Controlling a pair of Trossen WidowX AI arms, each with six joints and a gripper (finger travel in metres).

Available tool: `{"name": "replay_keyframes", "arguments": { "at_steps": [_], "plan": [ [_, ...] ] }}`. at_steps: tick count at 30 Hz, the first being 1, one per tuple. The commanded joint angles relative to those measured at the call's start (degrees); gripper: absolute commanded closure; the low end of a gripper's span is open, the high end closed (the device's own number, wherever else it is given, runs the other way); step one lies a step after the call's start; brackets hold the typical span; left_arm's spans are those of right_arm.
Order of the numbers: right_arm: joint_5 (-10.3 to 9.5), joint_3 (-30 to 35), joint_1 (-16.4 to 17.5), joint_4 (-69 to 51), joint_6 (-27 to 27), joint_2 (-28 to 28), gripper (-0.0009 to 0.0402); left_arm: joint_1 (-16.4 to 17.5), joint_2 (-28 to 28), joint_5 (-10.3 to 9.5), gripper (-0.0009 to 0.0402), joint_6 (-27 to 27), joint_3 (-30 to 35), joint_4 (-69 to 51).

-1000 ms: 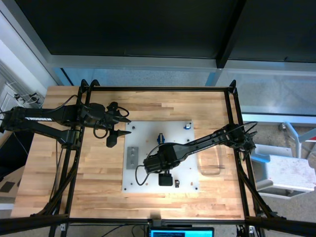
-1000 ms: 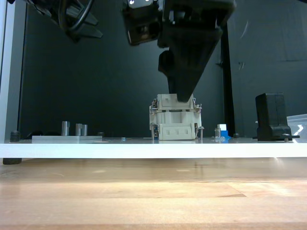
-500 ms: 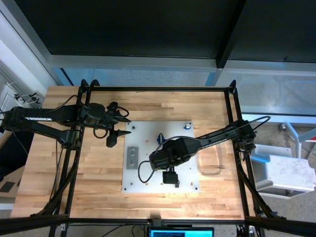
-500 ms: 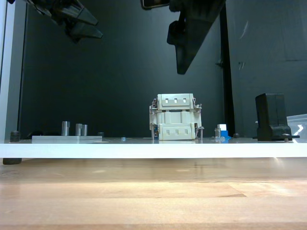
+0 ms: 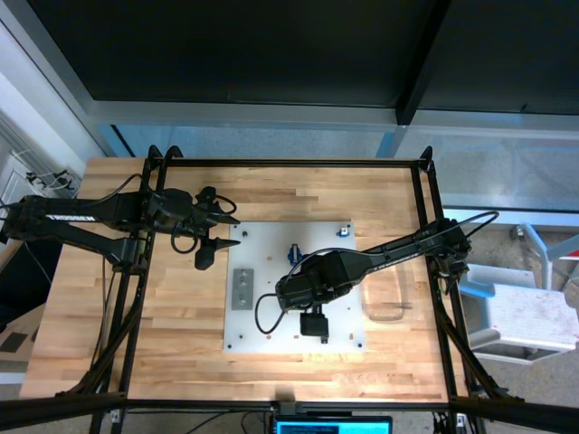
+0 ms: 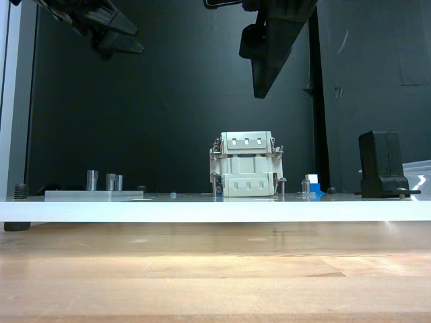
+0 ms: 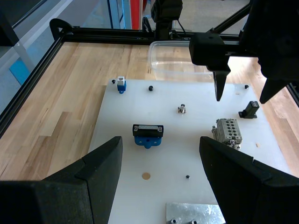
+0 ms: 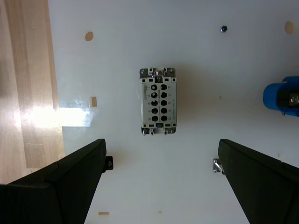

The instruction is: Pick the HAN10E connector and install in the HAN10E hub

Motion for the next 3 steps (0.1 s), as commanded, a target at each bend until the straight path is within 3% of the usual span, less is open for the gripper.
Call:
{"name": "replay_keyframes", "arguments": {
  "at_steps": [1, 3],
  "plan": [
    [0.0, 0.04, 0.02, -0.76, 0.42, -0.02, 0.0054, 0.02, 0.0, 0.0, 0.0166, 0.0, 0.02, 0.0],
    [0.0, 0.04, 0.02, -1.01, 1.33, -0.02, 0.0054, 0.02, 0.0, 0.0, 0.0166, 0.0, 0.02, 0.0]
  ]
}}
